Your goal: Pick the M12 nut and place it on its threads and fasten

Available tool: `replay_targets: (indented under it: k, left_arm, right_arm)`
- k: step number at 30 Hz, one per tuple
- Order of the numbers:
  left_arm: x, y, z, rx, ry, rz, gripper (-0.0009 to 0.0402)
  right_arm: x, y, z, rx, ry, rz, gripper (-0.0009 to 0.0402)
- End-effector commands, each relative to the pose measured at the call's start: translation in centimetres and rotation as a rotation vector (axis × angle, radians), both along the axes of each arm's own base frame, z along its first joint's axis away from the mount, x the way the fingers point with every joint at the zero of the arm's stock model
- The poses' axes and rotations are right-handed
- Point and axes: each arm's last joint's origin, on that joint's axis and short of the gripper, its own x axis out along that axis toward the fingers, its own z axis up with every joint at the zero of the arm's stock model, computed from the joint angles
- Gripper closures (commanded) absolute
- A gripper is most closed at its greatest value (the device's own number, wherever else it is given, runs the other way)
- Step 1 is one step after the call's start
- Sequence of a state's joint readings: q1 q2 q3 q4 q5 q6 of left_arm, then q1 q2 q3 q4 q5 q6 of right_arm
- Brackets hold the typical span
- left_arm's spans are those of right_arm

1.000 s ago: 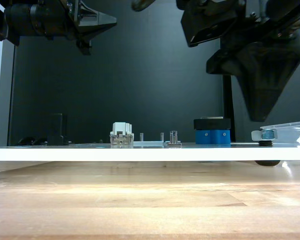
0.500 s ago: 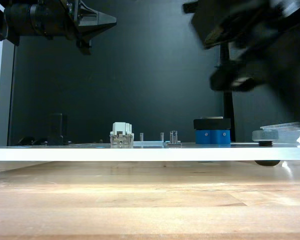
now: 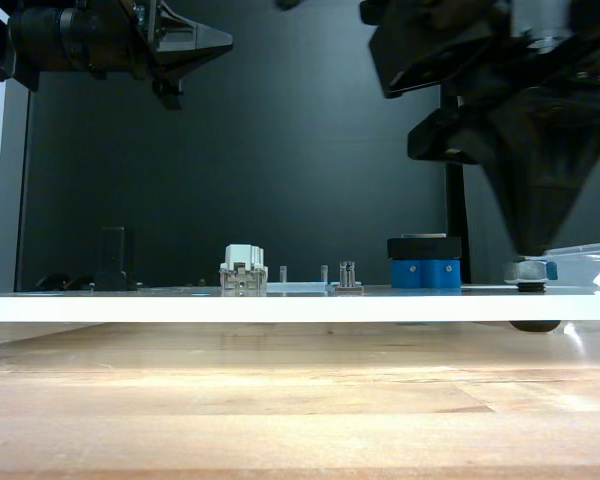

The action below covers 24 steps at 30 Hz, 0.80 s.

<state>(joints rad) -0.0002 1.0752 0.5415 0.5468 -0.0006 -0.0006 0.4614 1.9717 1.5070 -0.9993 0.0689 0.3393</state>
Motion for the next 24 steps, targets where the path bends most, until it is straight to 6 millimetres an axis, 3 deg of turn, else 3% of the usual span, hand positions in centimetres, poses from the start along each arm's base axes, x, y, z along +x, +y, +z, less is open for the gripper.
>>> replay_targets:
  k: [1,5,10,20,24]
  left_arm:
    - [0.0,0.0,0.0,0.0,0.0,0.0,0.0393]
    - [0.0,0.0,0.0,0.0,0.0,0.0,0.0393]
    - [0.0,0.0,0.01,0.0,-0.001,0.0,0.0393]
    - [0.0,0.0,0.0,0.0,0.0,0.0,0.0393]
    - [0.0,0.0,0.0,0.0,0.0,0.0,0.0393]
  right_arm:
    - [0.27,0.16,-0.39,0.007,-0.014,-0.018,0.0393]
    - [0.42,0.3,-0.94,0.025,-0.007,-0.018,0.0393]
    - [-0.35,0.79,-0.41,0.241,0.142,0.07,0.0393]
    - [-0.14,-0.11,0.0,-0.034,0.018,-0.004,0.0393]
    - [0.25,-0.01,-0.02,-0.034,-0.031,-0.016,0.0393]
